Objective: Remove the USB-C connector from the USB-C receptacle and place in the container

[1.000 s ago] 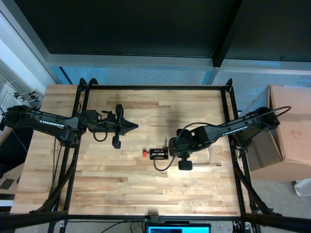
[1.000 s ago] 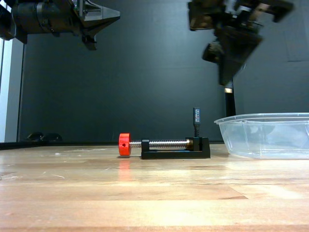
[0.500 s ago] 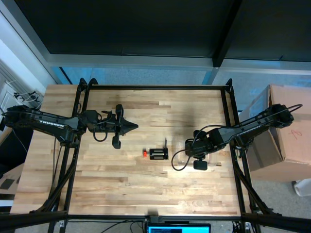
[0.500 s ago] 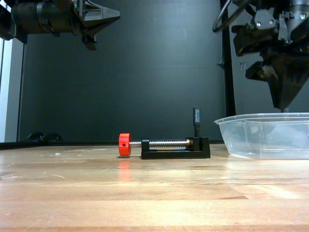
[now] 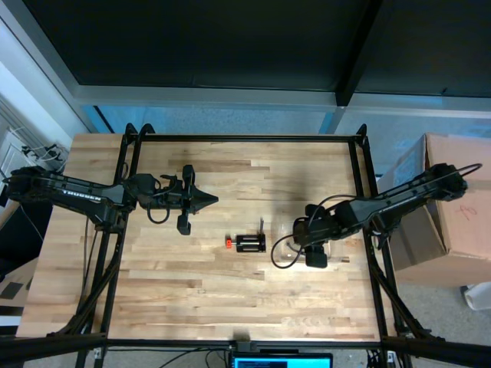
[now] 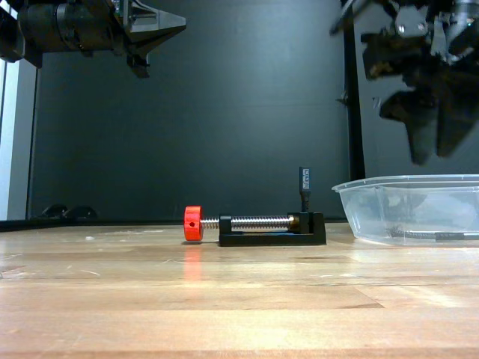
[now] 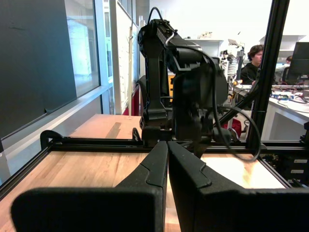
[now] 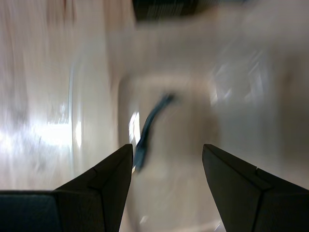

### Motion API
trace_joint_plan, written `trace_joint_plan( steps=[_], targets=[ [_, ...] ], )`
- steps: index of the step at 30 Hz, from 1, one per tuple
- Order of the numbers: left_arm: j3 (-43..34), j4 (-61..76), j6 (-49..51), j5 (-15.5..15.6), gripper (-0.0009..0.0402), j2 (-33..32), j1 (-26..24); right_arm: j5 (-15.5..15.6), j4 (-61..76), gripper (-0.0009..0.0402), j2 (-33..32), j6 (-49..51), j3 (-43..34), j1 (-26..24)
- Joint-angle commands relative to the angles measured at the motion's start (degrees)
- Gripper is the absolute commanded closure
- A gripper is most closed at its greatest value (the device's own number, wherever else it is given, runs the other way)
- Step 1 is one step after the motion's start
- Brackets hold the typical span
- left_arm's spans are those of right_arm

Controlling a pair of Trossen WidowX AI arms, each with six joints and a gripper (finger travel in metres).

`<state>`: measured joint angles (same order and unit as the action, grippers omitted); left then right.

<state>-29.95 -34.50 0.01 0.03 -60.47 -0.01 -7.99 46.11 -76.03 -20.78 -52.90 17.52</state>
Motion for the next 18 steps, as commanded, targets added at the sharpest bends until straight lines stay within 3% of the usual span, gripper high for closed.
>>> trace_joint_plan(
  steps=[1, 7, 14, 18],
  targets=[
    [0.0, 0.0, 0.0, 0.0, 0.0393, 0.0, 0.0, -3.6, -5.6, 0.0197, 4.2, 3.7, 1.3, -1.3],
    [0.0, 0.0, 0.0, 0.0, 0.0393, 0.0, 0.0, -2.7, -16.5, 0.0237, 12.9, 11.5, 4.2, -5.7],
    [0.0, 0.0, 0.0, 0.0, 0.0393, 0.0, 0.0, -2.2, -32.5, 0.0313, 21.6, 17.7, 9.5, -10.9],
    [0.0, 0.0, 0.0, 0.0, 0.0393, 0.0, 0.0, 3.3, -41.6, 0.0363, 25.4, 18.7, 13.0, -14.3]
  ],
)
